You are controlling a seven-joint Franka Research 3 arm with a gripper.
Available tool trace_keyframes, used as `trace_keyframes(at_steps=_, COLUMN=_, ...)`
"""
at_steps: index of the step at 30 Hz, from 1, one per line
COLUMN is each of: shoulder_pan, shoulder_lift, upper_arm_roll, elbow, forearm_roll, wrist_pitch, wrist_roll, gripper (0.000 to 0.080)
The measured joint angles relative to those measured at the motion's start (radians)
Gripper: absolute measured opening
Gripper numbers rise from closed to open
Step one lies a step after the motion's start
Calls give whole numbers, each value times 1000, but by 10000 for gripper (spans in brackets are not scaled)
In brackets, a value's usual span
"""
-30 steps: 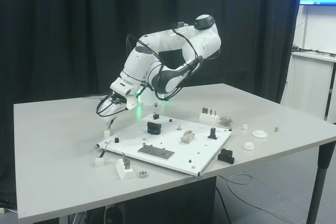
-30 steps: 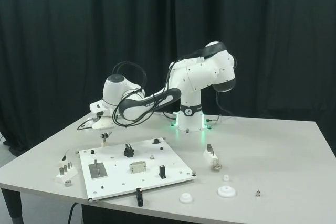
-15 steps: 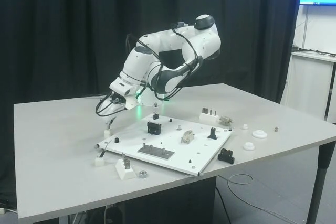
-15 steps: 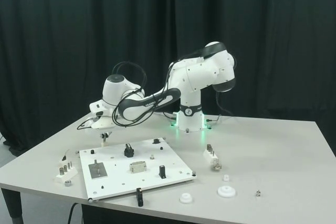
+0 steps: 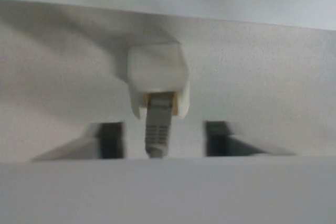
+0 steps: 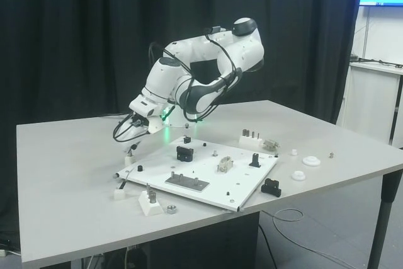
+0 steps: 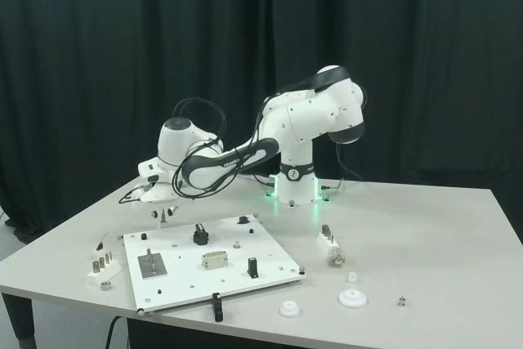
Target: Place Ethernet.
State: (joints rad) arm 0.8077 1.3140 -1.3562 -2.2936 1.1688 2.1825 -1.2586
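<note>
The grey Ethernet plug (image 5: 159, 129) stands upright in a small white socket block (image 5: 156, 77) on the grey table, just off the white board's far left corner. The same block (image 6: 130, 156) (image 7: 163, 217) shows in both room views. My gripper (image 5: 164, 140) (image 6: 132, 143) (image 7: 158, 201) hovers right above the plug and is open. Its dark fingertips (image 5: 110, 140) sit well apart on either side of the plug, touching nothing.
The white assembly board (image 6: 242, 177) lies beside the block, carrying black and metal fittings. A white peg holder (image 6: 149, 203) and a nut sit near the front edge. White gears (image 6: 311, 160), a black clip (image 6: 271, 186) and a small fixture (image 6: 250, 138) lie to the right.
The wrist has lifted a little, up and away from the socket block, leaving the plug standing in it. Nothing else moved.
</note>
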Motion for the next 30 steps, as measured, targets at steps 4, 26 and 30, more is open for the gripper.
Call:
trace_keyframes(at_steps=4, shoulder_pan=-7, shoulder_lift=1, upper_arm_roll=1, elbow=6, forearm_roll=0, wrist_pitch=-4, wrist_roll=0, gripper=338)
trace_keyframes(at_steps=26, shoulder_pan=-33, shoulder_lift=6, upper_arm_roll=-7, elbow=35, forearm_roll=-11, wrist_pitch=-7, wrist_roll=4, gripper=793)
trace_keyframes(at_steps=30, shoulder_pan=-33, shoulder_lift=6, upper_arm_roll=-18, elbow=44, forearm_roll=-31, wrist_pitch=-9, wrist_roll=17, gripper=800)
